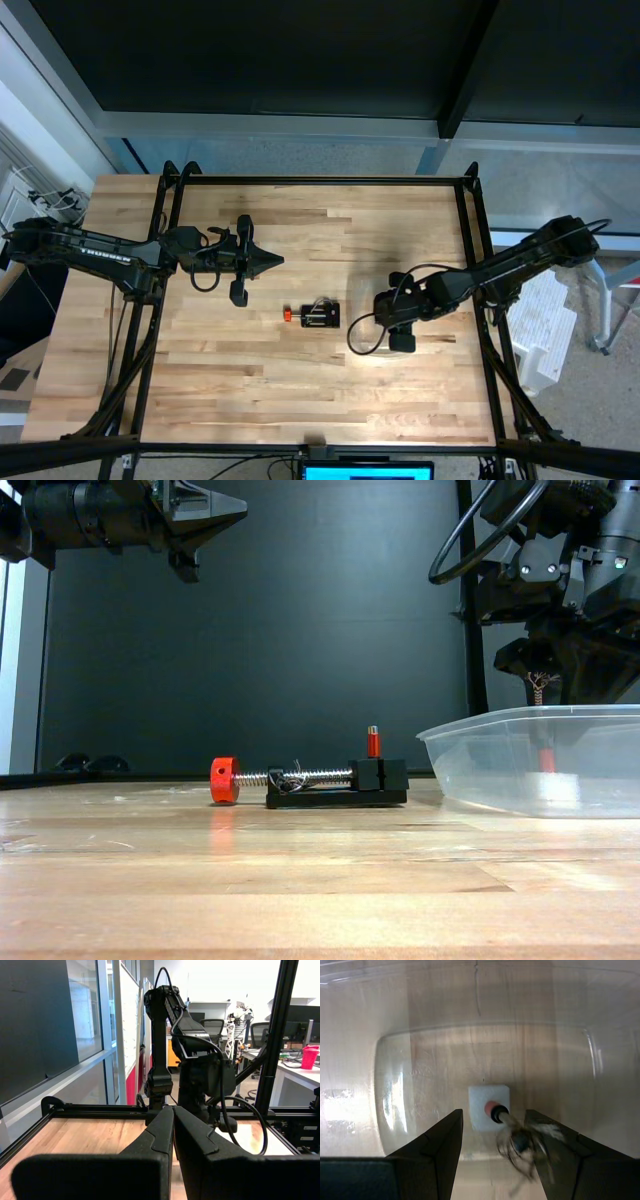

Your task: Pick the RCA connector and install on taskboard

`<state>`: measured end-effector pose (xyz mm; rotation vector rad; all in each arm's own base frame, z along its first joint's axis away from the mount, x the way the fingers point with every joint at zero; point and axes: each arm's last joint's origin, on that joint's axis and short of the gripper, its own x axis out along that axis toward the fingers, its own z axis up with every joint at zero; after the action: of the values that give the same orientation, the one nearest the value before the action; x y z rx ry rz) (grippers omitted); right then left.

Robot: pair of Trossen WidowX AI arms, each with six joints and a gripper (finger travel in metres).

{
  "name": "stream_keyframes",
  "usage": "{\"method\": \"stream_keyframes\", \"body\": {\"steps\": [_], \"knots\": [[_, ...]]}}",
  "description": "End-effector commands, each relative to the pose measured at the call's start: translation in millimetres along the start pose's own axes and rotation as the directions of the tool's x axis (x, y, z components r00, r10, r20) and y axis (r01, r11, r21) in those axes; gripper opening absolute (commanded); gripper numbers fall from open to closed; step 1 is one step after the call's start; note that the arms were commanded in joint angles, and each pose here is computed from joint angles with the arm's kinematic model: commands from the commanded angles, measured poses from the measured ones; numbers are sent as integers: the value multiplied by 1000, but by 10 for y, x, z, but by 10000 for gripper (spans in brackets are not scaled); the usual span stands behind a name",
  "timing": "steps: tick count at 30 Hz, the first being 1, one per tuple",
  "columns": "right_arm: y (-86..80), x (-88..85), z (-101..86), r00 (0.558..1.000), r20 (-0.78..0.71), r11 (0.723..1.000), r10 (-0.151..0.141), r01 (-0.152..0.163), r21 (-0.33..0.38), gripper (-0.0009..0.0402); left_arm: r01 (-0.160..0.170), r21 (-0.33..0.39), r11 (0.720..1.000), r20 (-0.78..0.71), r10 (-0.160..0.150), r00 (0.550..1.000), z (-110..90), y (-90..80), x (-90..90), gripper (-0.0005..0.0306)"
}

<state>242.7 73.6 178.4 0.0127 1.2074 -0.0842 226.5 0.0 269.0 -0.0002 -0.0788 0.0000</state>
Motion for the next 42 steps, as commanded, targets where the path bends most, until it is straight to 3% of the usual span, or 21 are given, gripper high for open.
{"method": "stream_keyframes", "body": {"steps": [1,14,16,26,42], "knots": [[9,39,6,1000,-6,1000,-3,3,-1,169,0,0,1000,0,0,1000,-1,0,1,0],[19,108,17,1000,-11,1000,-18,18,1,166,0,0,1000,0,0,1000,-1,0,1,0],[15,108,18,1000,-7,1000,-31,31,2,158,0,0,1000,0,0,1000,-1,0,1,0],[16,106,16,1000,-10,1000,-22,22,1,106,0,0,1000,0,0,1000,-1,0,1,0],[16,105,17,1000,-9,1000,-24,24,1,67,0,0,1000,0,0,1000,-1,0,1,0]]}}
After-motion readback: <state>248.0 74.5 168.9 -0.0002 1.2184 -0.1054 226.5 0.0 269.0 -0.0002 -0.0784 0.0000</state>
